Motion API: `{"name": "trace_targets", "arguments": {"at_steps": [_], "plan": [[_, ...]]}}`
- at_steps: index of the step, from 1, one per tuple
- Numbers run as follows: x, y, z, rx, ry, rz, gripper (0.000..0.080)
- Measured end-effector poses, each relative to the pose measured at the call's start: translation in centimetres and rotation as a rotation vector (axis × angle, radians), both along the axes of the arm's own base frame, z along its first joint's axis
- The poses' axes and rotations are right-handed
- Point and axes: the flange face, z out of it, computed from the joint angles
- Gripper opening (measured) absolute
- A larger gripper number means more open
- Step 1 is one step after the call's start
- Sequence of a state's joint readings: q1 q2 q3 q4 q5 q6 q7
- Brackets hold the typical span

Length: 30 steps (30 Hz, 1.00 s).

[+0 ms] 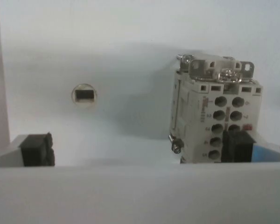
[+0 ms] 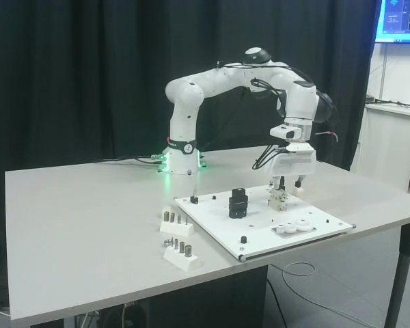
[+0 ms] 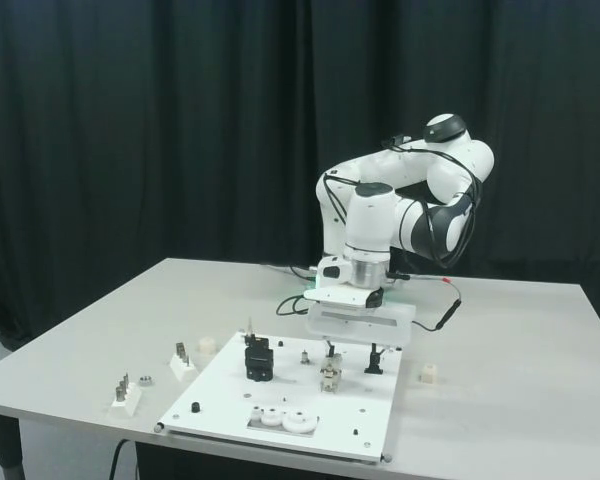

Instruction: Insert waterproof.

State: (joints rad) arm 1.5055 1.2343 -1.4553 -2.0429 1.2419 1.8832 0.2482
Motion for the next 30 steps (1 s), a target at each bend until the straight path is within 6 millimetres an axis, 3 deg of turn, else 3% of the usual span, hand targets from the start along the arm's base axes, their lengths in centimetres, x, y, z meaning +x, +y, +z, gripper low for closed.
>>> {"name": "trace_targets", "arguments": {"at_steps": [30], "plan": [[-0.25, 0.13, -0.15, -0.009, -0.010, 0.003, 0.0800]]}}
